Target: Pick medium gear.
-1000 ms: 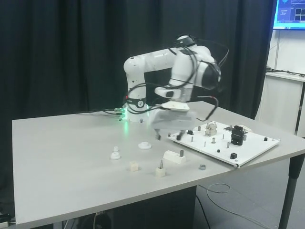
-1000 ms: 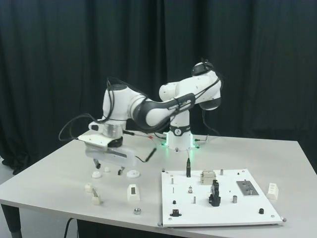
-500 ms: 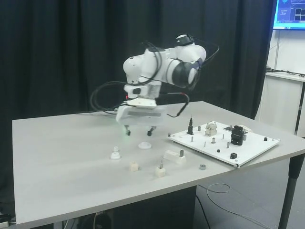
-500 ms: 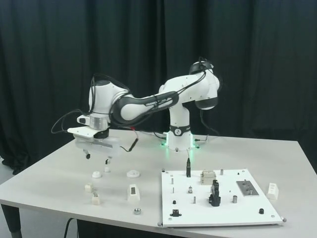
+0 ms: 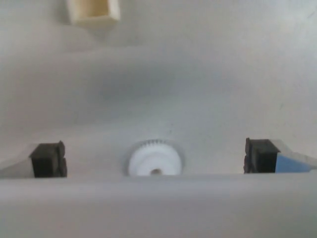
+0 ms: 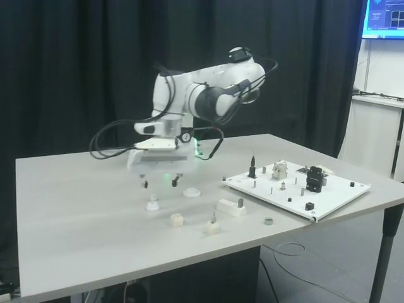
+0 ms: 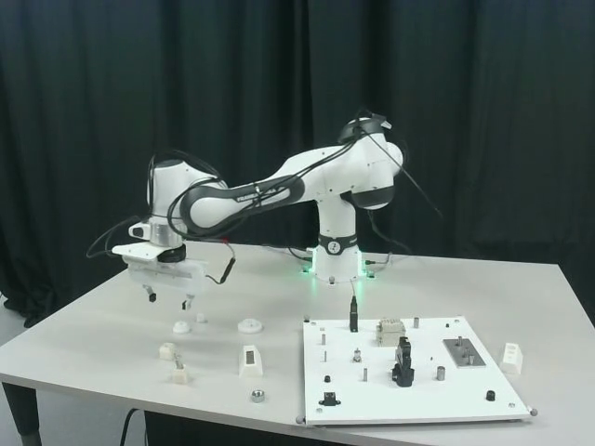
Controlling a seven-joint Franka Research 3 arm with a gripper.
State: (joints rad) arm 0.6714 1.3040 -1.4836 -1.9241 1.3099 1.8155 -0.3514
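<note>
Gripper hovering over medium gear, fingers spread wide, nothing held.

Front of the grey table: a small nut, then 3 small blocks incl. the one w/ a slot, and the white board of parts off to one side. Behind these, a flat white disc. Wrist view: the white toothed medium gear lies flat on the table, approx. midway between the 2 black fingertips, touching neither; an open-topped box sits well apart from it. Gripper is above the table, not touching it. Farther back, the white arm's base w/ a green light; black curtain behind.
</note>
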